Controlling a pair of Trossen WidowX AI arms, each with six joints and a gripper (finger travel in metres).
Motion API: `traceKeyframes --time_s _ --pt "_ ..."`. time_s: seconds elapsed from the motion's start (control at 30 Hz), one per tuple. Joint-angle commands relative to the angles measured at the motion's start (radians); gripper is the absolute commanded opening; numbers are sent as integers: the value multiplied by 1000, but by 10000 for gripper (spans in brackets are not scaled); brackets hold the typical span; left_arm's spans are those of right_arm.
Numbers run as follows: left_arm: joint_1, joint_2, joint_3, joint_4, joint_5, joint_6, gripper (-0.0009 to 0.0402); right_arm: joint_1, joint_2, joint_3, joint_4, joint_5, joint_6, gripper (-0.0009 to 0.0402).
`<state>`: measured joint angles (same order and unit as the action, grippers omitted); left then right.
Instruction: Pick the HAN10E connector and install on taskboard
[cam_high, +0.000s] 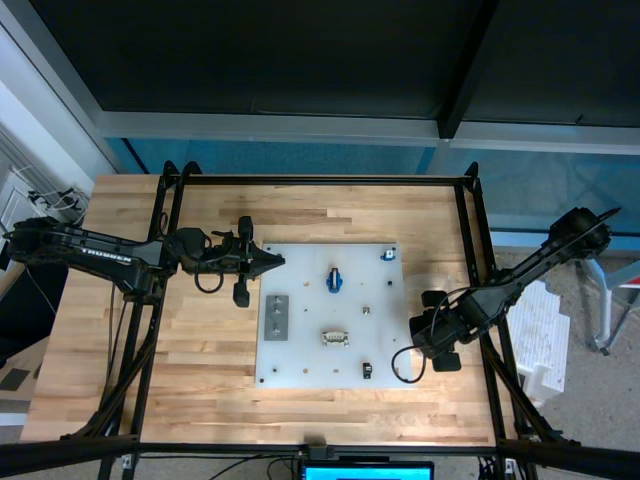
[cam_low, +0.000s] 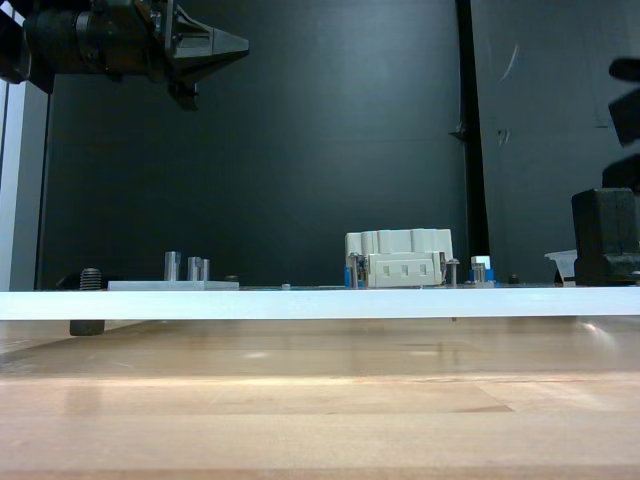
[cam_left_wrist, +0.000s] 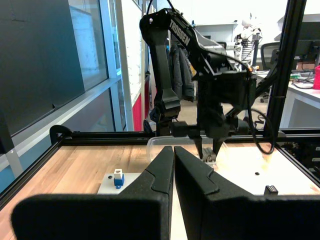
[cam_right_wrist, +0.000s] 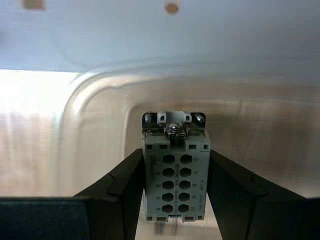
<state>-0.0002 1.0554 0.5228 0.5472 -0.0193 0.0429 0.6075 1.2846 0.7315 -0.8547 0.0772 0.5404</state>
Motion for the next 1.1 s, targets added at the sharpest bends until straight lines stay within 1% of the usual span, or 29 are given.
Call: traceKeyframes --time_s 0.03,0.43,0.7,0.77,0.87,1.0,1.1 --pt "0 0 0 0 0 0 1 0 -16 53 -80 1 -1 25" --pt "0 0 0 0 0 0 1 0 -35 231 -287 1 -2 25" --pt "0 0 0 0 0 0 1 -3 -35 255 -310 1 -2 25" --pt "0 0 0 0 0 0 1 -14 -31 262 -309 1 -3 25" --pt "0 0 0 0 0 0 1 -51 -5 290 -308 1 -15 25" --pt "0 0 0 0 0 0 1 -90 61 346 -308 1 -45 25" --pt "0 0 0 0 0 0 1 -120 129 407 -309 1 -69 25"
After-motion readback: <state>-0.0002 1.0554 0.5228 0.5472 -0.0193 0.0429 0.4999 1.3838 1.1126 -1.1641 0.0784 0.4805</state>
